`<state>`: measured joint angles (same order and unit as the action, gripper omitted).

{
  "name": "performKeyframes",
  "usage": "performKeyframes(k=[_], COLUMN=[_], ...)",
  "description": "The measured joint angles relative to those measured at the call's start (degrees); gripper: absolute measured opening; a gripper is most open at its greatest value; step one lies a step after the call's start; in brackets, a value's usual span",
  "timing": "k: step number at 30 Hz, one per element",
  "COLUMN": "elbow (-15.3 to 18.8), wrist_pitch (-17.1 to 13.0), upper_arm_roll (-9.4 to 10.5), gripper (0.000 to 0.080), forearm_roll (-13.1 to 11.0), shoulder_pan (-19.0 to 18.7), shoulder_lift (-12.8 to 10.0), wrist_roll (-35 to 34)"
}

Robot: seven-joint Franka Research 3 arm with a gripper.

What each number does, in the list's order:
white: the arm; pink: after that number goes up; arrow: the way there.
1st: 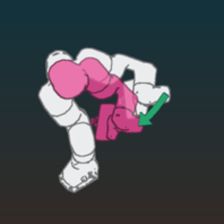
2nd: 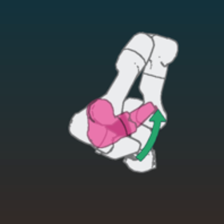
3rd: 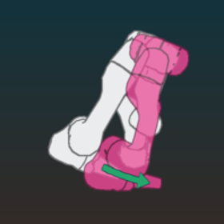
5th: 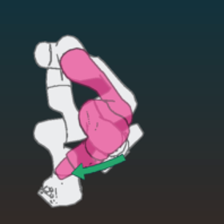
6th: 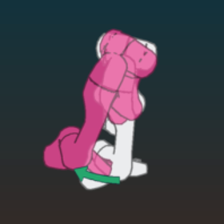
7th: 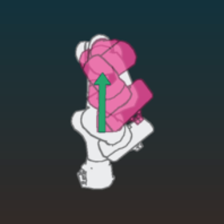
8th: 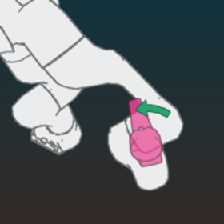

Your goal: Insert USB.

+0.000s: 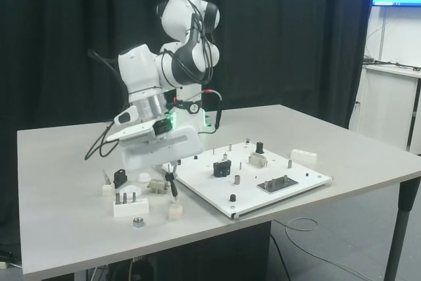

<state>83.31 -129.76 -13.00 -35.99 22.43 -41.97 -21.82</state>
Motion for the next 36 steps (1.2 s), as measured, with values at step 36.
performKeyframes(k=[36], elbow=[-1.4], wrist_pitch=[4.1], upper_arm_roll=[-0.76], gripper=[0.0023], forearm_roll=[6.2], shoulder_pan=[0.0], shoulder_lift=[3.5], wrist_roll=[-0.4])
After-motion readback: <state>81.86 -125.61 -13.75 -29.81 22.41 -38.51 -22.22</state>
